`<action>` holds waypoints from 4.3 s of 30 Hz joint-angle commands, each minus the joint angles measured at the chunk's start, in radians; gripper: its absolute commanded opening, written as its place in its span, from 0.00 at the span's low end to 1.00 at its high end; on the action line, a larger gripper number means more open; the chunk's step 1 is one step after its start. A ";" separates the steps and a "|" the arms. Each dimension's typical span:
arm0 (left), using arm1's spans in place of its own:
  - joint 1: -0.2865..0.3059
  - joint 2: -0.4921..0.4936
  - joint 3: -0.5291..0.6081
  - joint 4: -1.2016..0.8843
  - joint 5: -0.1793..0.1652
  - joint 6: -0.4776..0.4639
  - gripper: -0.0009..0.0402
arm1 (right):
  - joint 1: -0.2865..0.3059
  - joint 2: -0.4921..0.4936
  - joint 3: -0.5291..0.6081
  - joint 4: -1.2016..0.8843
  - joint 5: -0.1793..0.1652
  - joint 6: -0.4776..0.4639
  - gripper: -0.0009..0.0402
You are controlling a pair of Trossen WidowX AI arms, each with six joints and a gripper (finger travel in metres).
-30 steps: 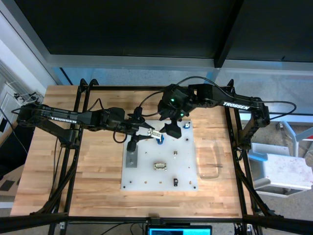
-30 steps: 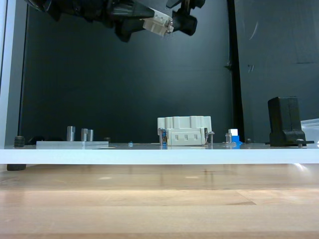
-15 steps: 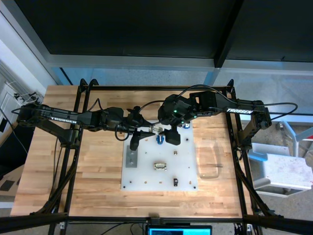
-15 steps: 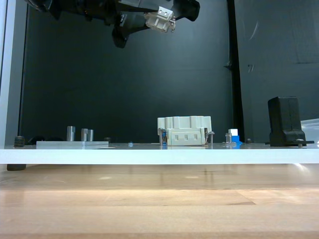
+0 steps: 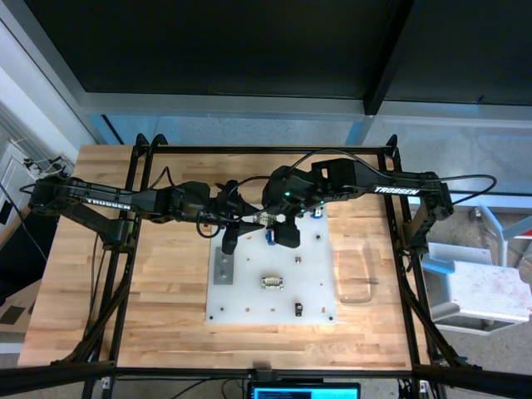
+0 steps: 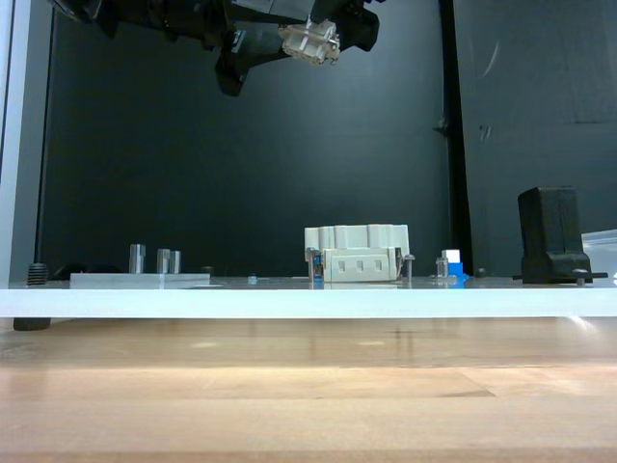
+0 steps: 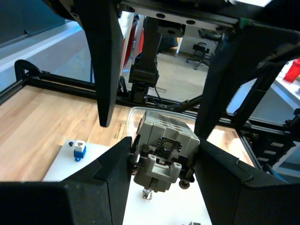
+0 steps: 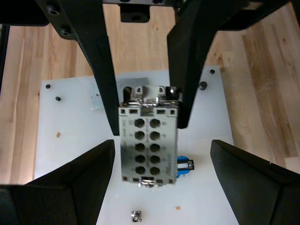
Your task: Pick the HAN10E connector and install in the HAN10E hub
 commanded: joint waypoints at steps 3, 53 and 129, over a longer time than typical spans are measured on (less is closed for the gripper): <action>0.002 0.000 0.001 -0.001 0.000 -0.029 0.27 | 0.001 0.018 0.000 0.005 0.001 -0.019 0.72; -0.001 0.000 0.002 -0.005 0.008 -0.047 0.33 | -0.001 0.029 0.000 0.009 -0.035 -0.055 0.16; 0.000 -0.413 -0.001 -0.650 -0.134 0.110 0.54 | 0.243 0.389 0.189 -0.261 0.001 0.132 0.11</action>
